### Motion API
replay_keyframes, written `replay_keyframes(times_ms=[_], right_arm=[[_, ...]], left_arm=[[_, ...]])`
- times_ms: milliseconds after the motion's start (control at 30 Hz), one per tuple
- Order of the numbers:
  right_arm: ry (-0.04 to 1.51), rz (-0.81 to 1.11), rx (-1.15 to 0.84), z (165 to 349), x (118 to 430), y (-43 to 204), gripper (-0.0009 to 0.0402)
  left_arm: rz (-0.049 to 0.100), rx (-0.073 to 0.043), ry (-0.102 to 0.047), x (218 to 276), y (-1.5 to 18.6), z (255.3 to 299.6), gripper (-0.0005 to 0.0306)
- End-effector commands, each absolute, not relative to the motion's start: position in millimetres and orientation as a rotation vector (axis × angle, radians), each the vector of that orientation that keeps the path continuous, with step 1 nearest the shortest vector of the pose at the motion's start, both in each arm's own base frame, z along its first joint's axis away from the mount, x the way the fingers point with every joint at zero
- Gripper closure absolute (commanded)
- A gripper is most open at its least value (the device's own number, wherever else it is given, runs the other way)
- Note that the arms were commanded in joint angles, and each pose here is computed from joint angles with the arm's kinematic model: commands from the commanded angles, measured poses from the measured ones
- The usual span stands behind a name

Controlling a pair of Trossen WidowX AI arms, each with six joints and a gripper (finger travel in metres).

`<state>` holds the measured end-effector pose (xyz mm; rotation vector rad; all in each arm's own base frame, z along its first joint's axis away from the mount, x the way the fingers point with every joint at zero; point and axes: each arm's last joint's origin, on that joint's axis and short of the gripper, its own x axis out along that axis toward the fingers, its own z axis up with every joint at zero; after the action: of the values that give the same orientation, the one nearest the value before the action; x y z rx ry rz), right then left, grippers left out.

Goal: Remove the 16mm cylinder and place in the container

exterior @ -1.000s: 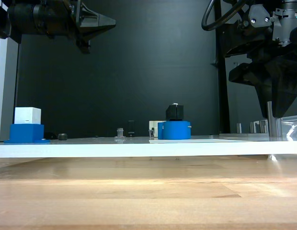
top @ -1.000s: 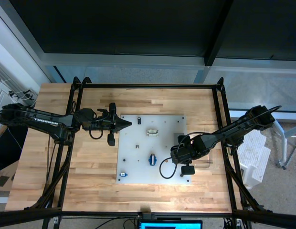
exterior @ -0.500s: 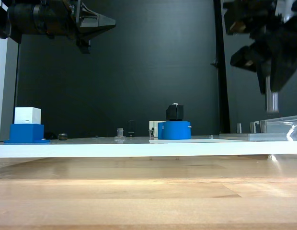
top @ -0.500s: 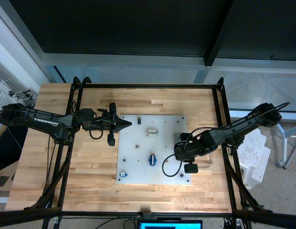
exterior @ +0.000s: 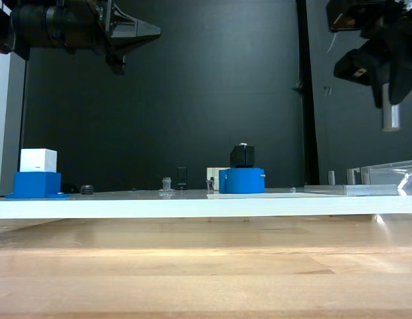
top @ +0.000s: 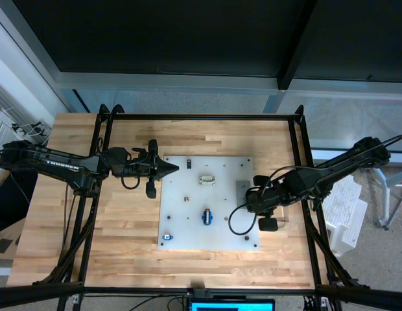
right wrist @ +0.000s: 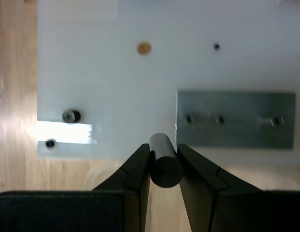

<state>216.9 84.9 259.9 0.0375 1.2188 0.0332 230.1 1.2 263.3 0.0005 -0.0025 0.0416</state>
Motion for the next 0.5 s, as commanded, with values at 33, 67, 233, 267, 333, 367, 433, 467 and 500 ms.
replay_keyframes(times_ms=[33,67,233,267,333,367,433,467,500], right_arm=[[1.240,0.019,0.044,262.0,206,81,0.0393],[1.244,0.017,0.044,261.9,202,80,0.0393],[1.267,0.001,0.055,259.0,183,74,0.0393],[1.271,-0.003,0.058,258.3,179,73,0.0393],[1.275,-0.008,0.064,256.2,173,70,0.0393],[1.276,-0.009,0.064,254.7,170,69,0.0393],[1.286,-0.015,0.064,252.1,165,67,0.0392],[1.291,-0.017,0.063,251.1,163,66,0.0391],[1.296,-0.021,0.064,250.0,161,66,0.0389]], left_arm=[[0.042,0.001,-0.003,230.2,1.2,263.4,0.0300],[0.042,0.001,-0.003,230.2,1.3,263.4,0.0300],[0.042,0.001,-0.003,230.1,1.2,263.5,0.0300],[0.042,0.001,-0.003,230.2,1.3,263.4,0.0300],[0.042,0.001,-0.003,230.2,1.2,263.4,0.0300],[0.042,0.001,-0.003,230.2,1.2,263.4,0.0300],[0.042,0.001,-0.003,230.2,1.3,263.4,0.0300],[0.042,0.001,-0.003,230.2,1.2,263.4,0.0300],[0.042,0.001,-0.003,230.2,1.3,263.4,0.0300]])
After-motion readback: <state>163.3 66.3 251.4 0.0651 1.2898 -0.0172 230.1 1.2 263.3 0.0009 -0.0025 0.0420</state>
